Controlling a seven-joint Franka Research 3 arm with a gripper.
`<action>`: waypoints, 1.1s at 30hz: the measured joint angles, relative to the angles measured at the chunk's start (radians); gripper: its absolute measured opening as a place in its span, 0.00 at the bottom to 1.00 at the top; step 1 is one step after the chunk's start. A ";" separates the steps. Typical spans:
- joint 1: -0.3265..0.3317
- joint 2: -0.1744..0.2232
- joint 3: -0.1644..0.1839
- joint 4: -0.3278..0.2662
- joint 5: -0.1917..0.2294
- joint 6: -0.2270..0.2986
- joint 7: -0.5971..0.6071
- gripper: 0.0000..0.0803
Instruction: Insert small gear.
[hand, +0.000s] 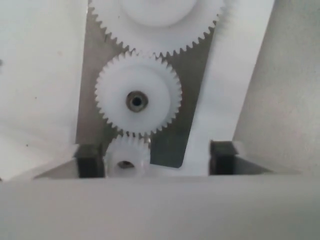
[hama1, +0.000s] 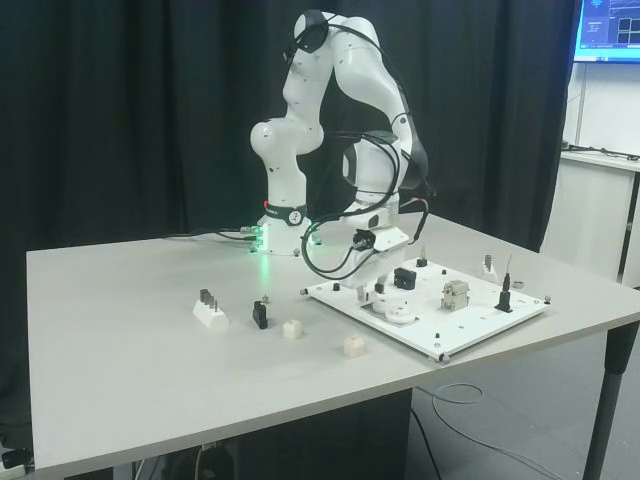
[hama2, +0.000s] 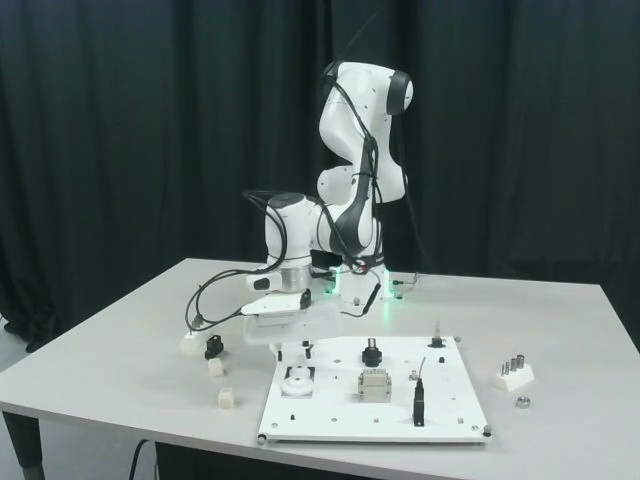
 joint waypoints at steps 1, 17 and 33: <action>0.000 0.000 0.000 -0.001 0.000 0.000 0.000 0.65; 0.001 -0.016 0.021 -0.019 0.000 0.003 0.018 0.21; 0.001 -0.016 0.024 -0.023 -0.009 0.012 -0.042 0.18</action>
